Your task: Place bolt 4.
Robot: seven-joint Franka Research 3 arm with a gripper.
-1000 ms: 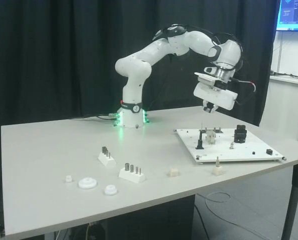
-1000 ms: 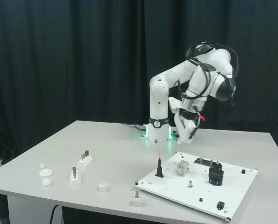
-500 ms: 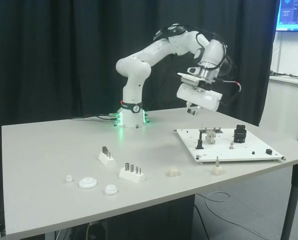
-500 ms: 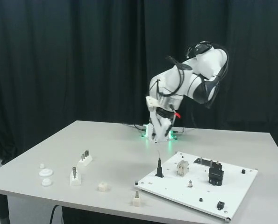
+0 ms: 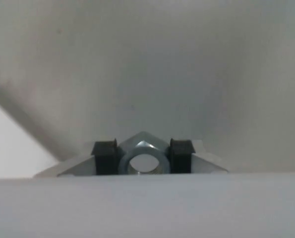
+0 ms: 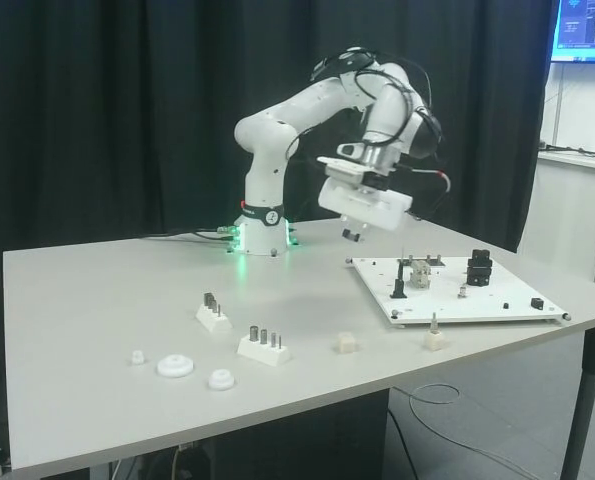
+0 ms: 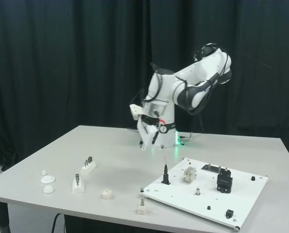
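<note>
1. Wrist view: the gripper is clamped on a grey hexagonal metal bolt. Its black pads press on opposite flats. The bolt is seen end-on, so its long axis runs along the fingers.
2. First room view: the gripper hangs above bare grey table, between the white assembly board and two white bolt holders, both carrying upright bolts.
3. Second room view: the gripper is well clear of the holders; the bolt is too small to see.

A flat white assembly board lies on the grey table; two white bolt holder blocks sit well apart from it, with round white gear parts nearby.
</note>
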